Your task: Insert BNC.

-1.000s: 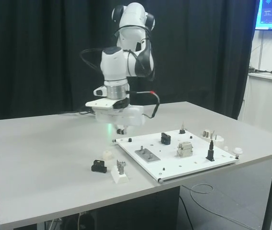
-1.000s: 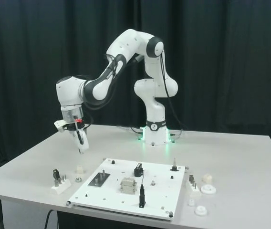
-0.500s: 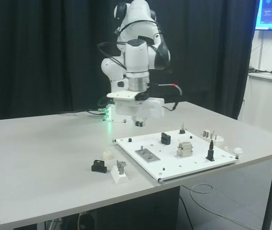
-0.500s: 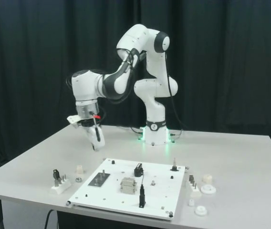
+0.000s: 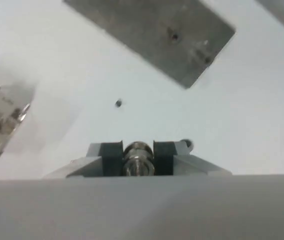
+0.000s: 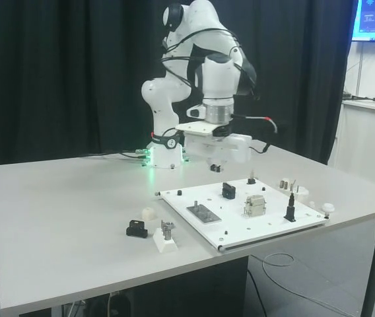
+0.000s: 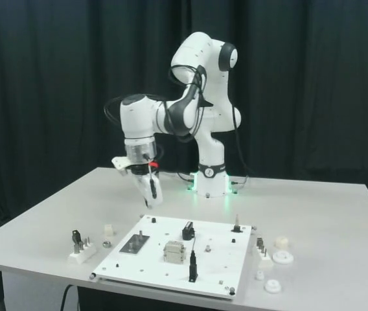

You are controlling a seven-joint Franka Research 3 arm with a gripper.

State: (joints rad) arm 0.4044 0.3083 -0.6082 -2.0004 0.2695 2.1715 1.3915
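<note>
**Grey tabletop, arm over white board**

Grey tabletop (image 6: 62, 198) carries the white board (image 6: 267, 224). Gripper (image 6: 215, 168) hangs above the board's rear edge, jaws closed on the BNC connector (image 5: 138, 159). Below it: grey metal plate (image 5: 152, 35), no contact.

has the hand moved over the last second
Yes. In the first room view the hand has swung from beyond the white board's near-left corner to above its far side, carrying the BNC connector.

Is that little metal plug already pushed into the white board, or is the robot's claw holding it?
Held, not inserted. In the wrist view the BNC connector sits clamped in the gripper, which hangs above the white board.
</note>
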